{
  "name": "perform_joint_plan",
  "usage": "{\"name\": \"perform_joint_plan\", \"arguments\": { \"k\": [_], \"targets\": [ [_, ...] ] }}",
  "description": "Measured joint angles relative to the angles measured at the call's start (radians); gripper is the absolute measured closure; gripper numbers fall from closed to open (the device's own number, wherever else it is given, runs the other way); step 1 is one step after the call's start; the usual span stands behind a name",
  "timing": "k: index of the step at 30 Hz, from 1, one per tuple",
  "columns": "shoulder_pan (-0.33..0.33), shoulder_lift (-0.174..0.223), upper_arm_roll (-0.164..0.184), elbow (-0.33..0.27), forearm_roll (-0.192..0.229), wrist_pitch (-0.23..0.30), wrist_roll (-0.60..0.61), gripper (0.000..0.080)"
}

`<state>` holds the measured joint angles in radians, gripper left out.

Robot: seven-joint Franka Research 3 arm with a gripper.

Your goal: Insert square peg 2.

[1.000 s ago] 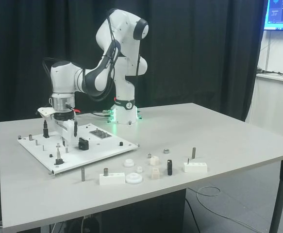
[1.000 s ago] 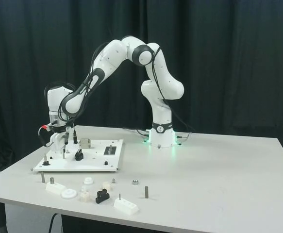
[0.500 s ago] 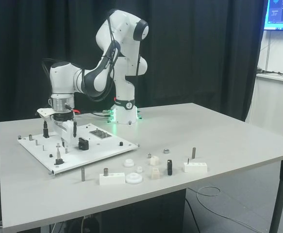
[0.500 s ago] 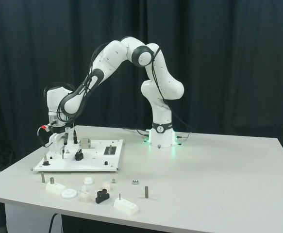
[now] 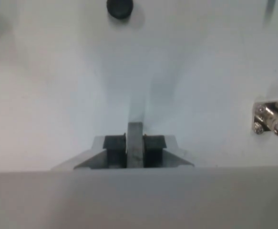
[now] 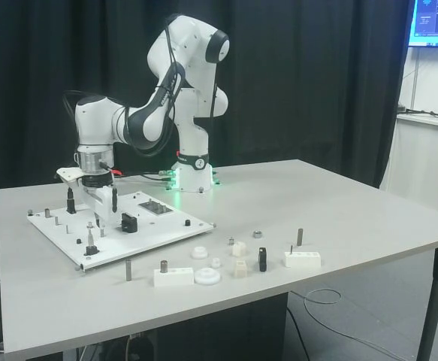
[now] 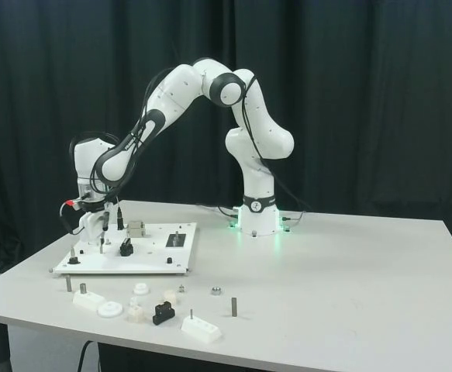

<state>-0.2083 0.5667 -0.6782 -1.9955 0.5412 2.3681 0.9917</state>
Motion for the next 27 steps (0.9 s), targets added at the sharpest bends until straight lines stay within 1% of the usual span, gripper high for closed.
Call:
{"name": "perform_joint_plan", "arguments": {
  "k": [8, 27],
  "targets": [
    [0.0, -0.003, 0.0, 0.0, 0.0, -0.025, -0.002, 0.0728],
    [0.0, -0.004, 0.0, 0.0, 0.0, -0.043, -0.004, 0.0728]
  ]
}}
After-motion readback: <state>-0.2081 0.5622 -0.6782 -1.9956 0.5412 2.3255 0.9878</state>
